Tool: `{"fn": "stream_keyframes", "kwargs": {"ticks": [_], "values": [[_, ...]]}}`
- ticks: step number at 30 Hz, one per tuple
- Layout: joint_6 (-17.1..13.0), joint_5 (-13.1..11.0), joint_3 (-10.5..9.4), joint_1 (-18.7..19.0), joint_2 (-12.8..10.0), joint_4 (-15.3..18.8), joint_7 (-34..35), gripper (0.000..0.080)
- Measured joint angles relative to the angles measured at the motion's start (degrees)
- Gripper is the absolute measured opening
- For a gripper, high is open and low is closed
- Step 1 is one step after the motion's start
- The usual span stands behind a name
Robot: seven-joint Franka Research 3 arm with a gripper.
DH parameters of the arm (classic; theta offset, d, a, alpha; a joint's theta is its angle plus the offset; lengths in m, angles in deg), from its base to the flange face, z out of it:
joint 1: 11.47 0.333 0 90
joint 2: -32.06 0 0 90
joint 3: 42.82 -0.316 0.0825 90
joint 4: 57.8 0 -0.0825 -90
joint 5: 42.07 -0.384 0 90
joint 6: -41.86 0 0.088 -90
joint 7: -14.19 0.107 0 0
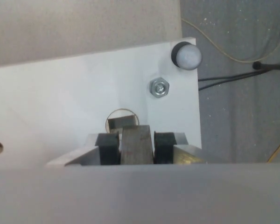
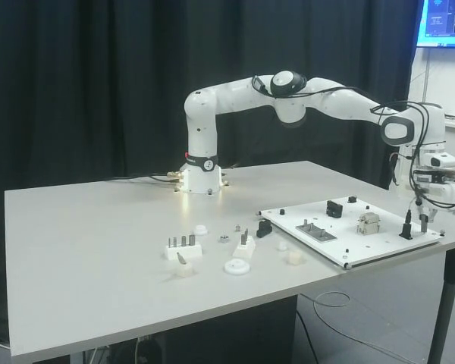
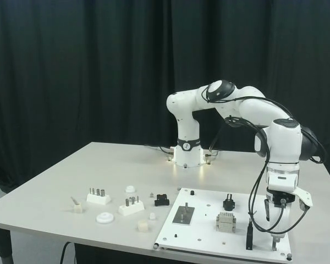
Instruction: Insert square peg 4.
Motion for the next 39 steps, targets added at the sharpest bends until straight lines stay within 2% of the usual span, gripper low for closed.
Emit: {"fn": "stream_keyframes", "kwargs": {"ticks": [16,39], "values": [[-0.41,0.69,-1.20,-0.54,0.00,-0.27,0.00,0.0155],[-0.42,1.80,-1.64,-0.56,0.01,-0.62,-1.74,0.0155]]}}
